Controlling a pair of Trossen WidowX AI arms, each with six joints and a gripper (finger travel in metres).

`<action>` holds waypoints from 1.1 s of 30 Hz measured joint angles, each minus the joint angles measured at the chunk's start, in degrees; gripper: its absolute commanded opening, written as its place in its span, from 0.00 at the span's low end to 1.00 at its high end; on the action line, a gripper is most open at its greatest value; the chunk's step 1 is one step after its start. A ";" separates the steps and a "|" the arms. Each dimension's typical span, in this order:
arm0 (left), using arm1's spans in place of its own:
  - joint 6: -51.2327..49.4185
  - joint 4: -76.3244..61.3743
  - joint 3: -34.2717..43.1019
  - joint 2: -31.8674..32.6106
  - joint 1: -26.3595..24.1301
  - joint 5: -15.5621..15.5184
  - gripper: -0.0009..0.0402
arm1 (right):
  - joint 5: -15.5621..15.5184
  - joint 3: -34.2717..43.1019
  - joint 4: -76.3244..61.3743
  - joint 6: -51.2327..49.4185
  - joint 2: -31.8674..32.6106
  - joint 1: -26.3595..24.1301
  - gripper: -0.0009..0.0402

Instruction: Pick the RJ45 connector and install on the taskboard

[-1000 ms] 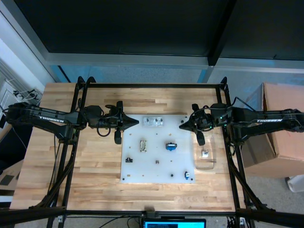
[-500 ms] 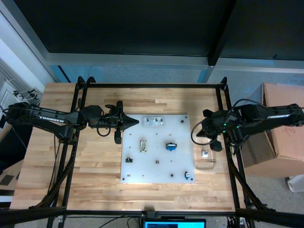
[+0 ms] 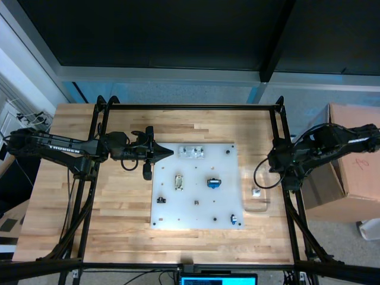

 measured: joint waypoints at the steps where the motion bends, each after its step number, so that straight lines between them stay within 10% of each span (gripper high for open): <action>1: -0.02 0.00 0.02 0.00 0.00 0.00 0.02 | -0.02 0.07 -0.83 0.44 0.02 0.39 0.02; 33: 0.00 0.02 0.00 -0.02 0.00 -0.02 0.02 | 1.66 -1.22 0.00 9.49 12.96 8.92 0.02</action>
